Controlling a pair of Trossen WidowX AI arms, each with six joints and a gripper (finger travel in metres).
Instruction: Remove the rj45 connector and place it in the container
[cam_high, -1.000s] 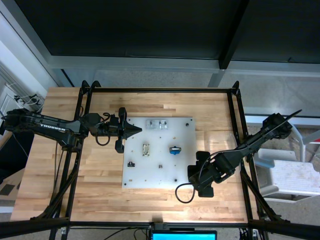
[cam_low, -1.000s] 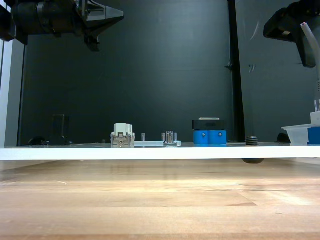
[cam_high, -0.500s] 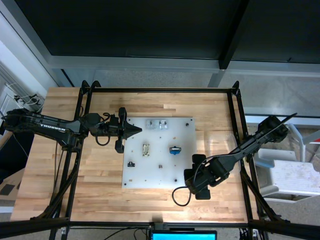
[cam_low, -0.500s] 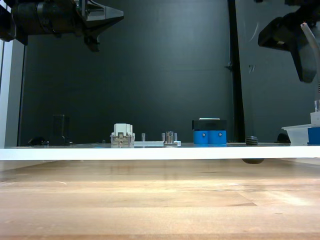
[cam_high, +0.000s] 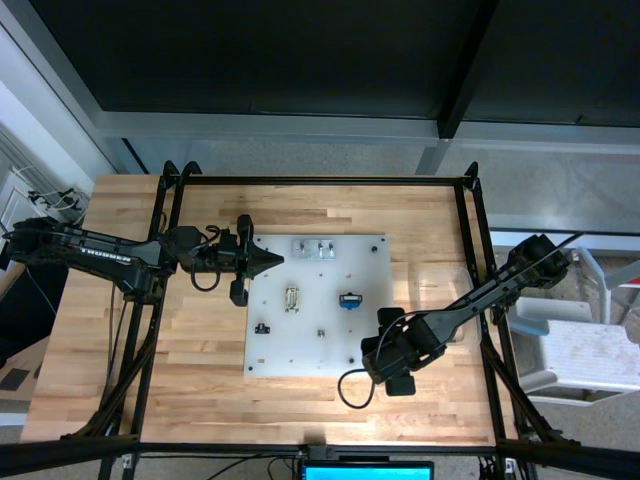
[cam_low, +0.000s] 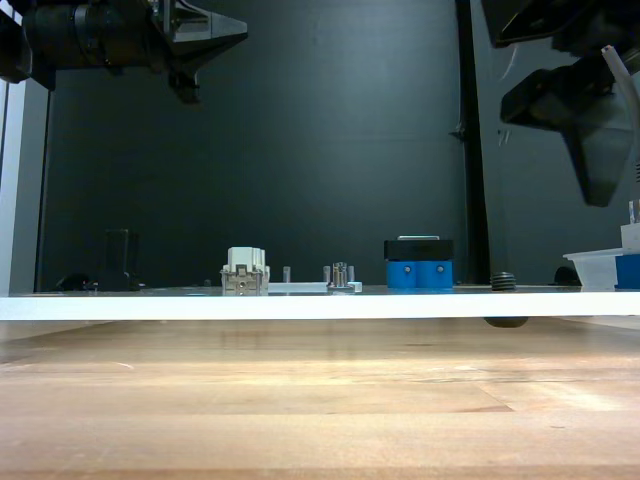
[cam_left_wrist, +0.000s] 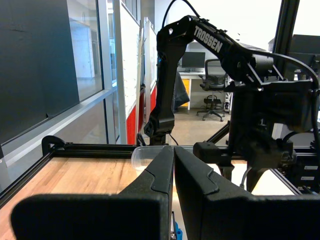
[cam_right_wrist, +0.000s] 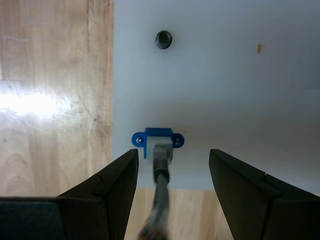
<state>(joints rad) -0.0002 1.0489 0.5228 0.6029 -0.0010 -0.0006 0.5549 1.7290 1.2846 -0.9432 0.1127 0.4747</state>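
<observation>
Removal not done — rj45 connector seated in blue mount at white board edge, between right gripper spread fingers; left gripper pressed together, at board's left edge; container beside board — placement outstanding

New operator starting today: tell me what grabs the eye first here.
The right gripper hangs open over the near right corner of the white board, straddling the rj45 connector plugged into its blue socket. The left gripper sits shut above the board's left edge.
</observation>
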